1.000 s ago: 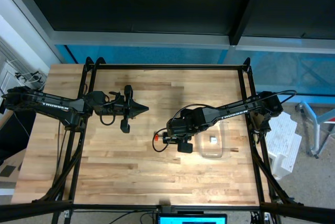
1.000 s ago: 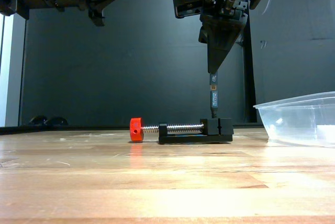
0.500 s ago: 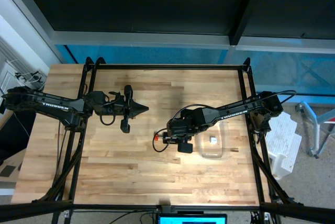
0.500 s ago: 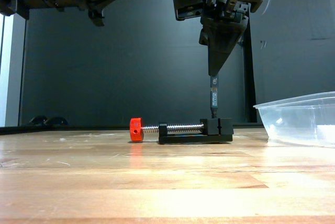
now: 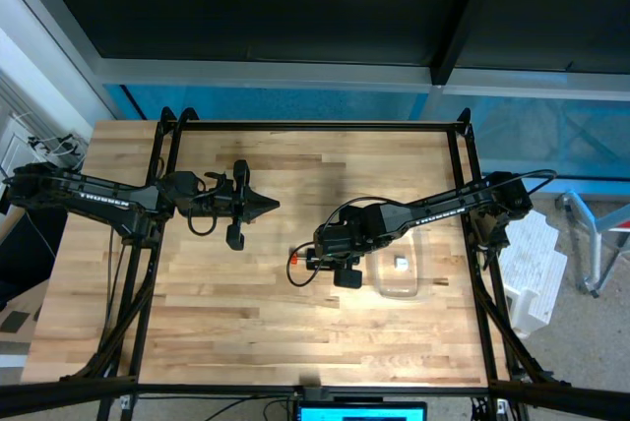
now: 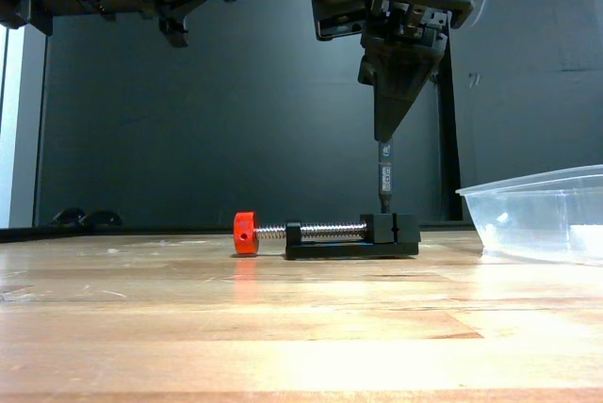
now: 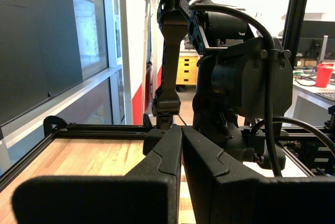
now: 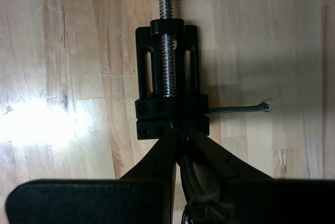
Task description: Pick the usb-c connector and install on the hub
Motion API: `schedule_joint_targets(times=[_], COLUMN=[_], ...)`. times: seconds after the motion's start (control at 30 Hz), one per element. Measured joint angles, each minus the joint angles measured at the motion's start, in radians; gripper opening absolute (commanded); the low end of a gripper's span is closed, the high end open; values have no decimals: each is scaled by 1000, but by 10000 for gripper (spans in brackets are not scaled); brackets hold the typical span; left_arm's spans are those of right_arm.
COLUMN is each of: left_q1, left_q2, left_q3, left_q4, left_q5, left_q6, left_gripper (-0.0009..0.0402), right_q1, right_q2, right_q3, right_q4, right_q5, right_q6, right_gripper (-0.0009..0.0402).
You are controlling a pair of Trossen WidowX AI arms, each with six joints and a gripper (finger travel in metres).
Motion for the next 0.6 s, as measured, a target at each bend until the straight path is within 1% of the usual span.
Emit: schedule_joint_targets(times=[0.5, 0.6], left_q1=[0, 0], left_q2=[0, 0], left_q3=[0, 0], left_q4=[0, 0], left_q5=[0, 0], left_q6=[0, 0], left_gripper=[0, 0], right_q1=[0, 0], right_q2=[9, 8], right_q3=[-3, -3], right_q4=[10, 10], right_q5=[2, 0], right_q6=[4, 4], right_gripper=[0, 10])
